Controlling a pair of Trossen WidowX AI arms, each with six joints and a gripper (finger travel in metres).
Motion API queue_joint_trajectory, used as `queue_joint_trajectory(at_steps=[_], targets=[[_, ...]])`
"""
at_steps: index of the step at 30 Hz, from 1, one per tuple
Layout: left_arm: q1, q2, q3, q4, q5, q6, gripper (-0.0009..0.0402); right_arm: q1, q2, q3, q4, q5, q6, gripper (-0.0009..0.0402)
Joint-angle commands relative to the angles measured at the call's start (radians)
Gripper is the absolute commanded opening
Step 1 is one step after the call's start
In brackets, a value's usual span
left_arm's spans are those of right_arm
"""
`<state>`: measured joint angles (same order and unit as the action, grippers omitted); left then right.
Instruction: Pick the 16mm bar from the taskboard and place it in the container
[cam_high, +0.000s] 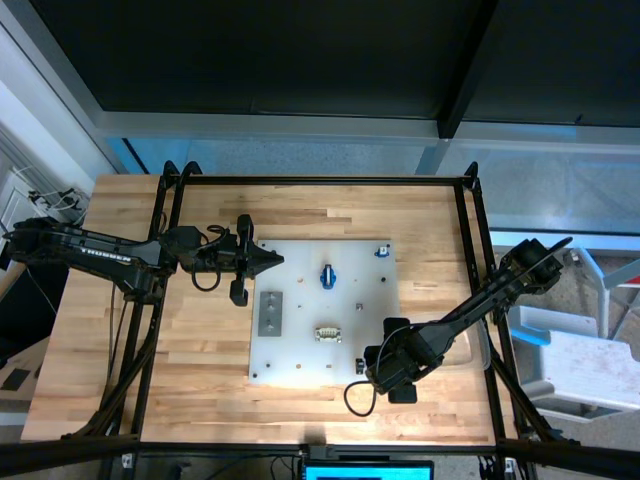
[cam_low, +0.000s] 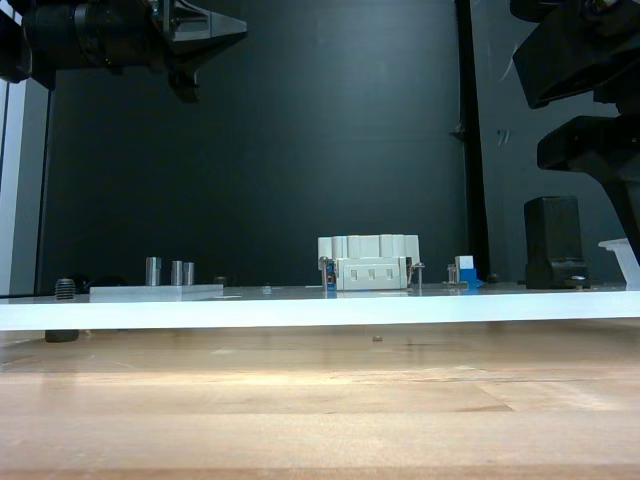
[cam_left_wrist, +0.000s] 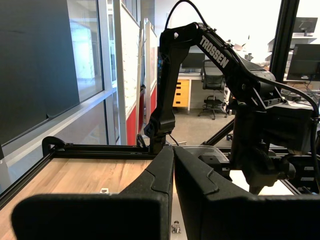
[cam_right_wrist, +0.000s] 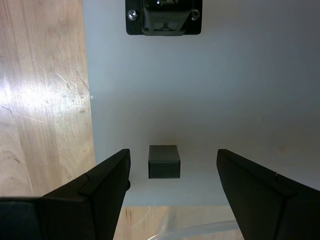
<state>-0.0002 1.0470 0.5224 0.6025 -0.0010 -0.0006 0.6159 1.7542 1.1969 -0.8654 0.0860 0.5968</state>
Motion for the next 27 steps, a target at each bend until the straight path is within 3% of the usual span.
queue_joint_trajectory(at_steps=[1,27], targets=[[0.0,0.0,0.0,0.0,0.0,0.0,0.0,0.0,0.0,0.0,0.002,0.0,-0.002,0.0223],[0.0,0.0,0.0,0.0,0.0,0.0,0.0,0.0,0.0,-0.011,0.015,-0.008,-0.002,0.007]])
